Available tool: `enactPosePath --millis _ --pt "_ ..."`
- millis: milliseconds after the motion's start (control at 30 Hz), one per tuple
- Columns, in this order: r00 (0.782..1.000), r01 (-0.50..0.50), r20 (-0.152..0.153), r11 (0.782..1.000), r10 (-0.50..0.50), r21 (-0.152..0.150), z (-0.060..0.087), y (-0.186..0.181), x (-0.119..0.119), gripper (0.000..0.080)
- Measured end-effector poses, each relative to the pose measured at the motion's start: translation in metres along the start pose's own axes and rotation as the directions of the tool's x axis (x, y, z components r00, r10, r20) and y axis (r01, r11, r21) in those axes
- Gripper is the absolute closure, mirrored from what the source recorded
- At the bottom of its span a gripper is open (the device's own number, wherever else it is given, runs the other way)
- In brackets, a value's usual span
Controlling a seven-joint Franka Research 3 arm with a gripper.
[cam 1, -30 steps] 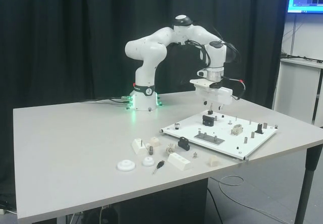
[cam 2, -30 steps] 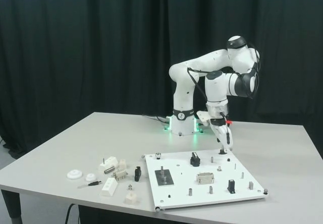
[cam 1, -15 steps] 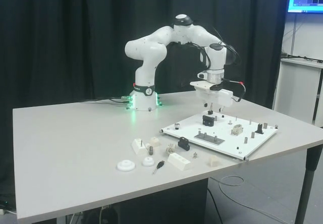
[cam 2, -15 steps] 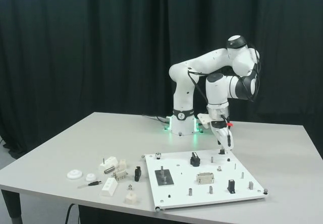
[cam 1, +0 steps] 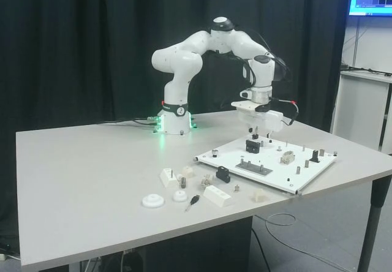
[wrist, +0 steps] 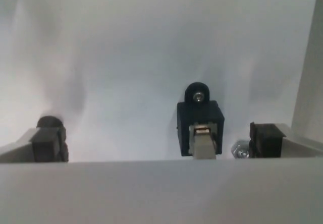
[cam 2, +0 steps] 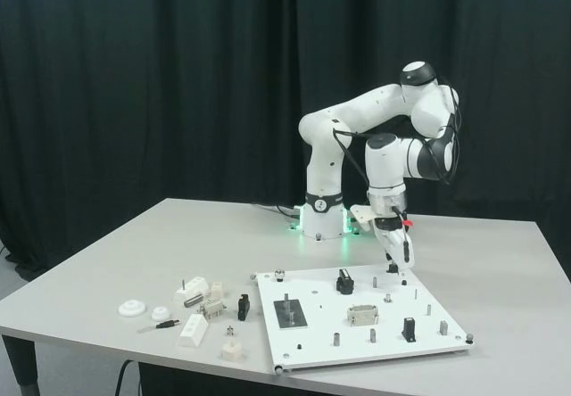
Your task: Remove Ethernet.
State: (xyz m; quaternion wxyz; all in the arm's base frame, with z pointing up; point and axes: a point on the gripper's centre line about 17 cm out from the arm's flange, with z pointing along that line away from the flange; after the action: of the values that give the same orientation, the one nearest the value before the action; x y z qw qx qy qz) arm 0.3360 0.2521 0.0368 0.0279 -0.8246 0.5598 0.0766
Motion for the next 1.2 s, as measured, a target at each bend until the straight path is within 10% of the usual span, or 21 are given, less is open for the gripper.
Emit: enactPosePath --millis 600,633,800,833,1200 --pt "1.000 -0.022 0.017 1.000 0.022 -0.019 0.003 0.009 -0.002 0.0120" --pt "1.000 -0.022 0.016 1.000 0.022 -0.020 0.002 0.009 -0.001 0.0448" --pt "1.000 -0.022 0.018 0.999 0.023 -0.047 -0.009 0.016 0.002 0.0448" --pt "0.999 -0.023 0.021 0.998 0.024 -0.052 -0.011 0.017 0.003 0.0650" --pt "0.998 -0.034 0.046 0.998 0.036 -0.050 -0.026 0.016 0.002 0.0728"
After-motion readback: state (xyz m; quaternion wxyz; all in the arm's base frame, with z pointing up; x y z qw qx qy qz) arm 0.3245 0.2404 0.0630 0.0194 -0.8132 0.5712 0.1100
